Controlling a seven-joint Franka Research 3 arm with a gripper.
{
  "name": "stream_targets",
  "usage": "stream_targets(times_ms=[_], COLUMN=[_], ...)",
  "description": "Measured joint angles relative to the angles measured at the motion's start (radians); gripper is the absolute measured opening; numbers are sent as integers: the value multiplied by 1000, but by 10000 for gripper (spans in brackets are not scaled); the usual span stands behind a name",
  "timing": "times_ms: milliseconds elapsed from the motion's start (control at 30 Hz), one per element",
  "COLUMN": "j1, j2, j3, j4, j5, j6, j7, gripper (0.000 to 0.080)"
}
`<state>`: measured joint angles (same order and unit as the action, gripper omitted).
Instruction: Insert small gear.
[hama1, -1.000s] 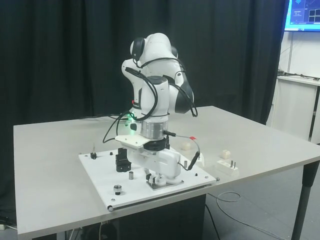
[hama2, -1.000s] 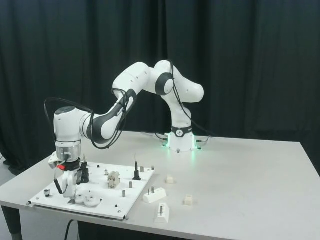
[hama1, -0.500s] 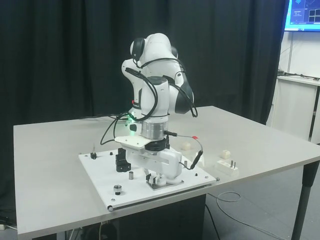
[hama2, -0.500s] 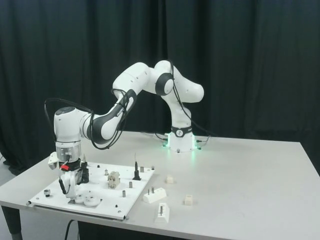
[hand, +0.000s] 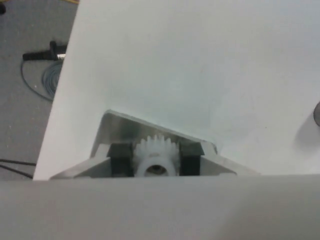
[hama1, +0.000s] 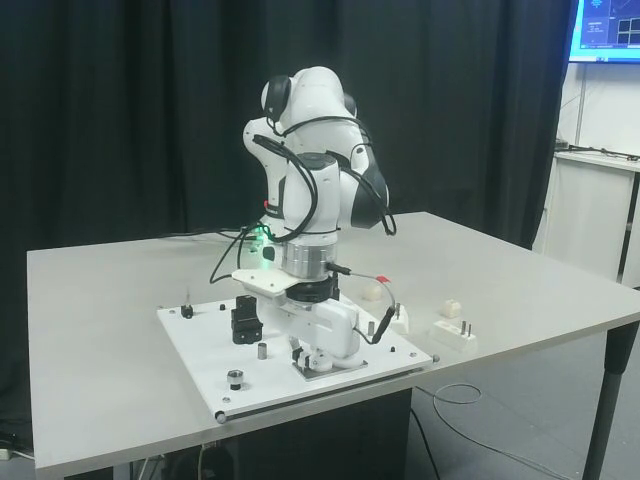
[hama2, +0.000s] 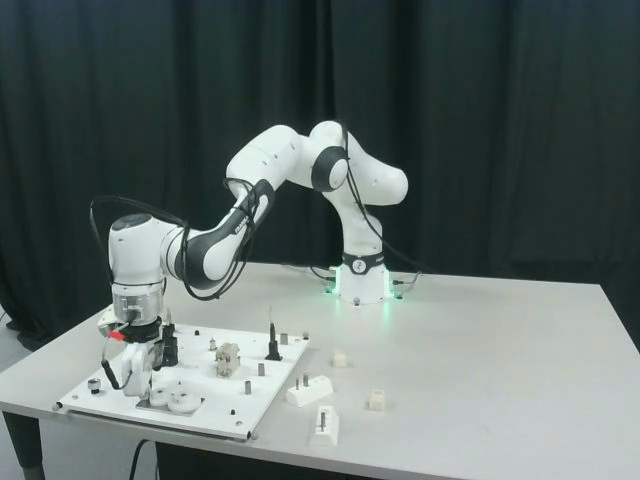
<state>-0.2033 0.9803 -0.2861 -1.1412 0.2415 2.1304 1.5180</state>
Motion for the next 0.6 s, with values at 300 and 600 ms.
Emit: stream_targets(times_ms=[300, 600], j1=[5, 6], j2=[3, 4], j3=[-5, -5], j4=[0, 0], j5=[-4, -4], j6=[2, 2], j7=[-16, -49], gripper=[194, 194])
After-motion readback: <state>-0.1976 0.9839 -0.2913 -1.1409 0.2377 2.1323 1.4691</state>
